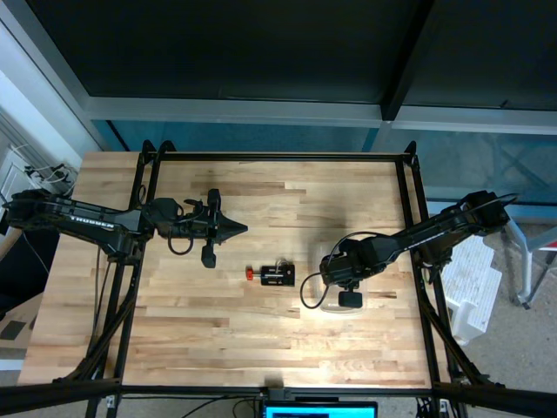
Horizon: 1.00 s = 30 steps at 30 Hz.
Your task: Pick the rca connector and install on the hub
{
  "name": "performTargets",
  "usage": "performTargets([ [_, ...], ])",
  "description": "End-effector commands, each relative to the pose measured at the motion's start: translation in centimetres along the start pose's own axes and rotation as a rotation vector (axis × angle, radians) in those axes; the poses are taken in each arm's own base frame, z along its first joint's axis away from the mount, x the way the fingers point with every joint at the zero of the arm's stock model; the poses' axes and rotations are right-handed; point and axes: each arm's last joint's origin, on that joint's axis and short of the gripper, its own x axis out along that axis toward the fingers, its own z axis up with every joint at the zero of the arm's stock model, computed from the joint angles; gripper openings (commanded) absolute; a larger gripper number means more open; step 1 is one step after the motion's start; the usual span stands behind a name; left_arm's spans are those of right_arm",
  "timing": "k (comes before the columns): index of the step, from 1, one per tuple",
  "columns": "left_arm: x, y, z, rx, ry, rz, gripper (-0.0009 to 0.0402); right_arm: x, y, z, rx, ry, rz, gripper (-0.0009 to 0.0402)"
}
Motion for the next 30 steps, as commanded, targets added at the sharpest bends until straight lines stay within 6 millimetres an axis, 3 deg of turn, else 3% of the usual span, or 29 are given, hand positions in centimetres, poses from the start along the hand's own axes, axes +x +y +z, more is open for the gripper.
performTargets([
  [1,0.0,0.0,0.0,0.0,0.0,0.0,0.0,-0.3,0.0,0.0,0.001,-0.01,0.004,0.0004],
  [30,0.0,0.0,0.0,0.0,0.0,0.0,0.0,-5.1,-0.3,0.1,0.004,-0.061,0.02,0.0004],
])
